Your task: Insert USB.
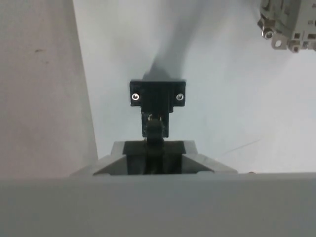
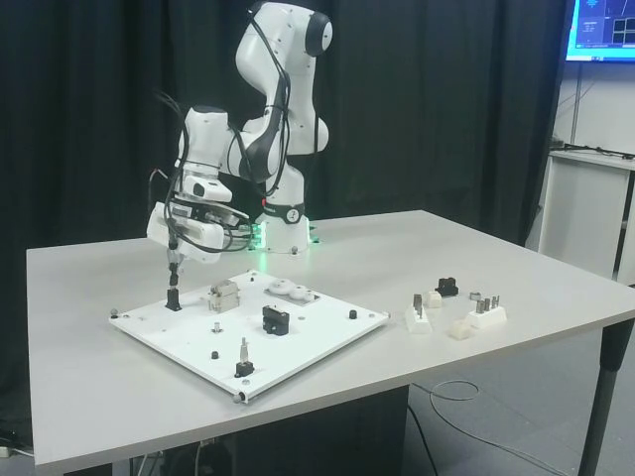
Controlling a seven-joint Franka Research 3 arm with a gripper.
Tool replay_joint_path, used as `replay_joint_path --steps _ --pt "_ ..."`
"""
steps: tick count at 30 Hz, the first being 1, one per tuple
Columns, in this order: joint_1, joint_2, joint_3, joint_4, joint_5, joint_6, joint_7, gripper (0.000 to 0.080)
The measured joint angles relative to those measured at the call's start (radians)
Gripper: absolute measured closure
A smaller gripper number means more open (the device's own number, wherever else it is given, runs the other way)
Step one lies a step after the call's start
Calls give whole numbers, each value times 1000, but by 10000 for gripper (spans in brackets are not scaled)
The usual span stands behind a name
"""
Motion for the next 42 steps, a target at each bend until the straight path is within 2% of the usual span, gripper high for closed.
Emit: replay_joint_path --steps 31,42 --pt "-11 9 5 -1 2 32 -3 738" --pt "-14 16 5 0 15 48 -3 738"
